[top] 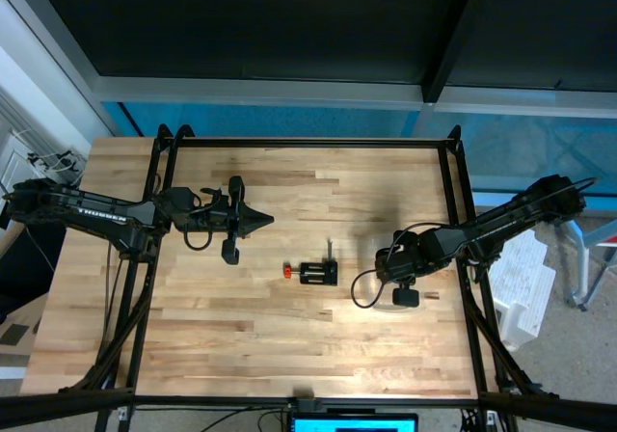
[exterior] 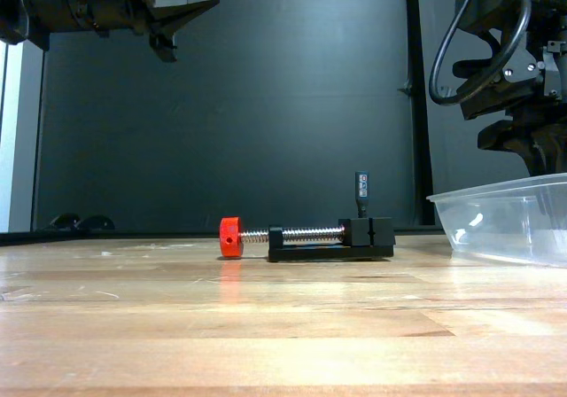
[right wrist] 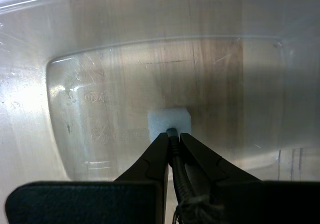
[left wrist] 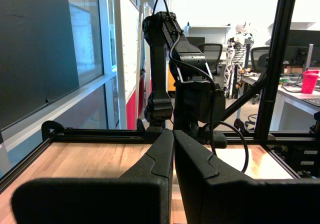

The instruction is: Pick the usb-c connector and install on the hub

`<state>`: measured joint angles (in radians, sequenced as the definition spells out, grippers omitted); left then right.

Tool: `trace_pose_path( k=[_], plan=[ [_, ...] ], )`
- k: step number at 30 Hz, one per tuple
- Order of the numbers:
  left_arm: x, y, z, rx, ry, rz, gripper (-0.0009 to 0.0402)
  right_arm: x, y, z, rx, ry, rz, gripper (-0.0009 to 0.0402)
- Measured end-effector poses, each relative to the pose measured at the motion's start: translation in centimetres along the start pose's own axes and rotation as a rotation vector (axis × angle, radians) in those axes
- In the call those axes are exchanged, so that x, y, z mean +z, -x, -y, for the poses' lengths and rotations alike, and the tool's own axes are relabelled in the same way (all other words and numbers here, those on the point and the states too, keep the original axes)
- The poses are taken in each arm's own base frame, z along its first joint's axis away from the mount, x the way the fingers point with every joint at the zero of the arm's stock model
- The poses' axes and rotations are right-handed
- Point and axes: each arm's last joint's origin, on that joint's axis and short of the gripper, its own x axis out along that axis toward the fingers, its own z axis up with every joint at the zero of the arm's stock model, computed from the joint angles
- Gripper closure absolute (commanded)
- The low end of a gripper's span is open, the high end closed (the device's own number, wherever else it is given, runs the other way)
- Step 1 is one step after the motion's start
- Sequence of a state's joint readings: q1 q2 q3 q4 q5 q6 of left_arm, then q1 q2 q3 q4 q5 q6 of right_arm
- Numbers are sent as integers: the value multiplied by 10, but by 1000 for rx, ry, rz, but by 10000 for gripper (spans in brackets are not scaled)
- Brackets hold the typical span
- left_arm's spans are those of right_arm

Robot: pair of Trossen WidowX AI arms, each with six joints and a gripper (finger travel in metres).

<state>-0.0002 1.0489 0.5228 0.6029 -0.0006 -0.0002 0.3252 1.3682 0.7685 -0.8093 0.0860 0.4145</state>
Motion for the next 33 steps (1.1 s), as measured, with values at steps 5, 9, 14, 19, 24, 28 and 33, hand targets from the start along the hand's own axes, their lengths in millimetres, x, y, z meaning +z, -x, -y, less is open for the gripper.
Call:
trace_pose_path(
  k=[5,9,14,19,24,28,33],
  plan=[
    [0,0,0,0,0,0,393,0,0,0,0,0,0,393],
    [0,0,0,0,0,0,393,-1,2,0,1,0,2,393],
    [0,0,0,0,0,0,393,-1,6,1,4,-1,8,393],
    [0,0,0,0,0,0,393,0,15,2,2,0,5,393],
    [0,0,0,0,0,0,393,0,26,2,6,-1,15,393],
    [0,0,0,0,0,0,393,-1,34,4,7,1,16,393],
    [0,0,0,0,0,0,393,-3,48,6,8,1,21,393]
  ],
)
